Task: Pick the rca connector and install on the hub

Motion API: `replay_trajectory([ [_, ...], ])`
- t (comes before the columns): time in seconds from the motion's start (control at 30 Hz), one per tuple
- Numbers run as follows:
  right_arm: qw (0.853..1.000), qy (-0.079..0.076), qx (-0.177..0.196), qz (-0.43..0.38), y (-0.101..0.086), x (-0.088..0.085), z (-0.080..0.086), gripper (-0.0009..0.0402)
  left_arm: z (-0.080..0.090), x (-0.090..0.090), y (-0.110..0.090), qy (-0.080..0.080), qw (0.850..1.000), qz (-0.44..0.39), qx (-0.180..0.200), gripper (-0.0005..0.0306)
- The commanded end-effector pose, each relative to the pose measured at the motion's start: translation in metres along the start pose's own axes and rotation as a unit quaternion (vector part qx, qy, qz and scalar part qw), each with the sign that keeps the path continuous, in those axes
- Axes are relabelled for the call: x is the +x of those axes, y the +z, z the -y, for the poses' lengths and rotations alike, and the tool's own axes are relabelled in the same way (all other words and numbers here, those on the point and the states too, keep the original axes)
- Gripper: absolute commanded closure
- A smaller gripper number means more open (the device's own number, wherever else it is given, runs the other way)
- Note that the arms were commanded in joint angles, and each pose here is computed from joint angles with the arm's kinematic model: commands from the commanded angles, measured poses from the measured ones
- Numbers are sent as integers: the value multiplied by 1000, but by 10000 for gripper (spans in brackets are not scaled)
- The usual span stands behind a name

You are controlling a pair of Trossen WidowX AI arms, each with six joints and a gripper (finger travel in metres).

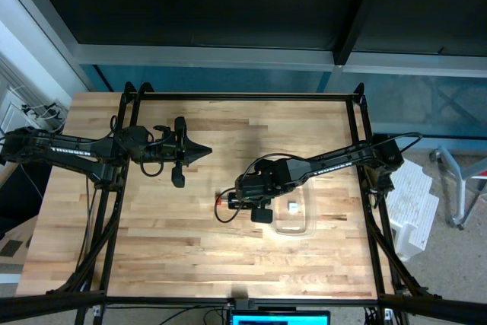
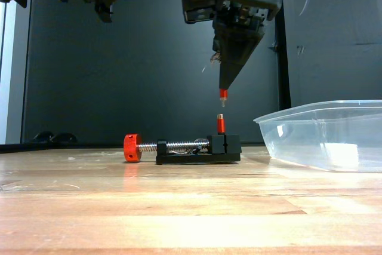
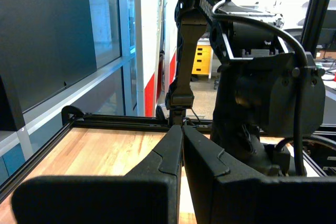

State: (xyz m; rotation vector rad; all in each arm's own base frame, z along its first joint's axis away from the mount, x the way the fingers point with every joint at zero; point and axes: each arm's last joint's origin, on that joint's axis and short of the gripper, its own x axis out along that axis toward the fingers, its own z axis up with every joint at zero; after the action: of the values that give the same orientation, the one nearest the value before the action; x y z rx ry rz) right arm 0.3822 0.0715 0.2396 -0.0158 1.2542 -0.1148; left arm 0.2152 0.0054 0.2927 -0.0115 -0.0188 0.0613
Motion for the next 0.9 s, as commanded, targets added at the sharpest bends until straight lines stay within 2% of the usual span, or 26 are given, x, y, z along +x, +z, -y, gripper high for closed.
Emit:
replay_trajectory([
  [0.03, 1000, 0, -1, 0, 1, 2, 0, 387, 0, 0, 0, 0, 1000, 0, 0, 300],
  [0.9, 1000, 0, 0, 3, -1, 8, 0, 387, 0, 0, 0, 0, 1000, 0, 0, 300],
])
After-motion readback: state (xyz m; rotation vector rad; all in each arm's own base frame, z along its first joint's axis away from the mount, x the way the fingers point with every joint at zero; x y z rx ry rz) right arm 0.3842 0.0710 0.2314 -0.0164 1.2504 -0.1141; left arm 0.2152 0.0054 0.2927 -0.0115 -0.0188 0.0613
